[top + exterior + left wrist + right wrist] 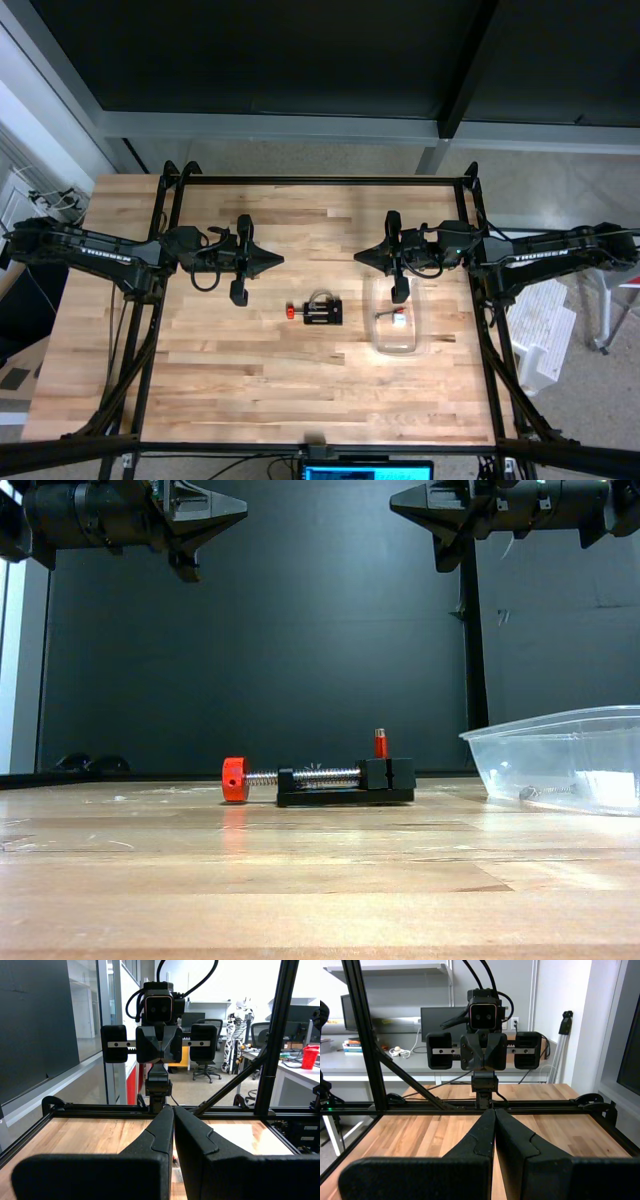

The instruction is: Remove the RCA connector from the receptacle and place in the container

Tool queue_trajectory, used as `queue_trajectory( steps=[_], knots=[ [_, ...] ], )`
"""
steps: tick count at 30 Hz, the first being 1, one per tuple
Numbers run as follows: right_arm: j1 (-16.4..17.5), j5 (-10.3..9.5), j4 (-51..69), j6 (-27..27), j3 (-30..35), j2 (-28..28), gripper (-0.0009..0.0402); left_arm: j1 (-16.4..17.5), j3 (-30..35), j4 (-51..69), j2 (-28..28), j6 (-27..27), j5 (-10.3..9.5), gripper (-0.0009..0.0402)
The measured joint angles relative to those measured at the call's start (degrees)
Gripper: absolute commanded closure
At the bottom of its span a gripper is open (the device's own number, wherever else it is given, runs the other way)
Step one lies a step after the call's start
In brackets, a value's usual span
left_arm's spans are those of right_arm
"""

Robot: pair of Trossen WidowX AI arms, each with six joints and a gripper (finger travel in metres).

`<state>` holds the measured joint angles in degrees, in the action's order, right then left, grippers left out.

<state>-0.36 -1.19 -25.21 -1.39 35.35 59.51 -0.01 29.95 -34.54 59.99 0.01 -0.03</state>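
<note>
- I see the desk [250,370] as pale wood laid in long planks, with a black metal frame [320,180] around it.
- The receptacle [322,312] is a small black rectangular block lying flat near the middle of the desk. A bright threaded screw [325,776] runs to a red round knob [234,779] at its left end, and a grey metal arch [320,297] stands over it.
- To its right, near but not touching, sits the container [540,750], a clear thin-walled plastic tub, oblong with rounded corners.
- The RCA connector [543,792], a slim grey-silver plug, lies on the tub's floor, out of the receptacle. A small white square piece [612,784] lies beside it in the same tub.
- The left tool [278,260] hangs high above the desk, left of the block. Its matte black tapered fingers are pressed together and hold nothing.
- The right tool [358,257] hangs at about the same height by the container's far end. Its fingers are also together and hold nothing.
</note>
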Motion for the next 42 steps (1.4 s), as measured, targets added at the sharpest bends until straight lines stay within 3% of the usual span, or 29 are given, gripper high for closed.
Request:
queue_trajectory(
  steps=[42],
  knots=[
    [0.0, 0.02, 2.0, 0.2, 0.0, 0.0, 0.0393, 0.0, 0.0, 0.0, 0.0, 0.0, 0.00, 0.0393]
  ],
)
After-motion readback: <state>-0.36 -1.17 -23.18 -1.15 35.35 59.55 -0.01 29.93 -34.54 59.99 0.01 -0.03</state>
